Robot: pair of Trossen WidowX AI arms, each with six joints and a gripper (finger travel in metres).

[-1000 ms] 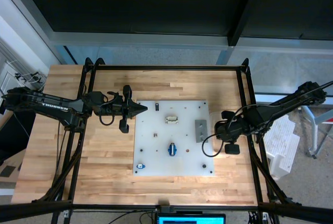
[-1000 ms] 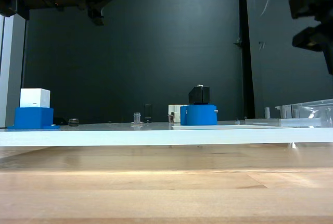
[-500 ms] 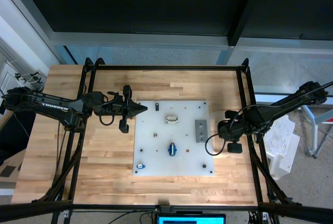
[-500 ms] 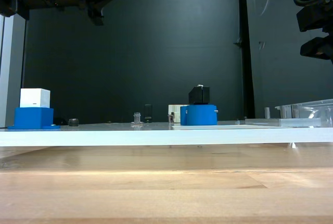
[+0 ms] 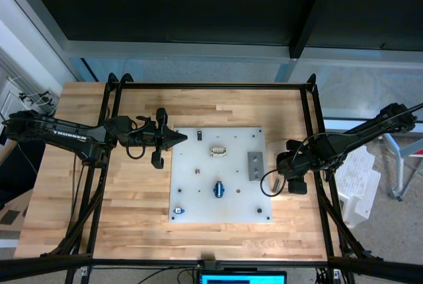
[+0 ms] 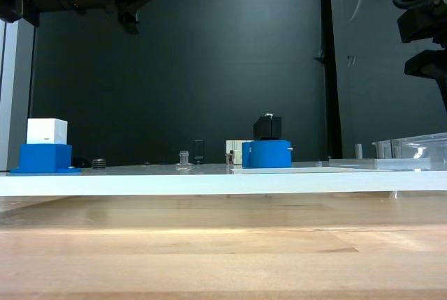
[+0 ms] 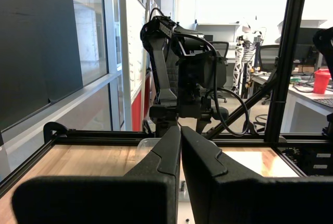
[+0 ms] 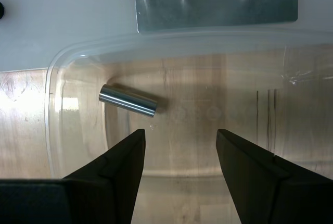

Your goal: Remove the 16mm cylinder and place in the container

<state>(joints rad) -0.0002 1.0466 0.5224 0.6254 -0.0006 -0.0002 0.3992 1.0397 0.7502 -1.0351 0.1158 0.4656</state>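
Right end effector (image 8: 180, 136), spread, is backing away above the container (image 8: 50, 109) holding the 16mm cylinder (image 8: 128, 100). Left end effector (image 5: 180, 137) is staying pressed together, left of the board (image 5: 193, 193).

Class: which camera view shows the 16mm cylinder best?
The right wrist view: the 16mm cylinder lies on its side inside the container, below the open right gripper. In the high and low views it cannot be made out. The left wrist view misses it; the shut left gripper hangs by the board's left edge.
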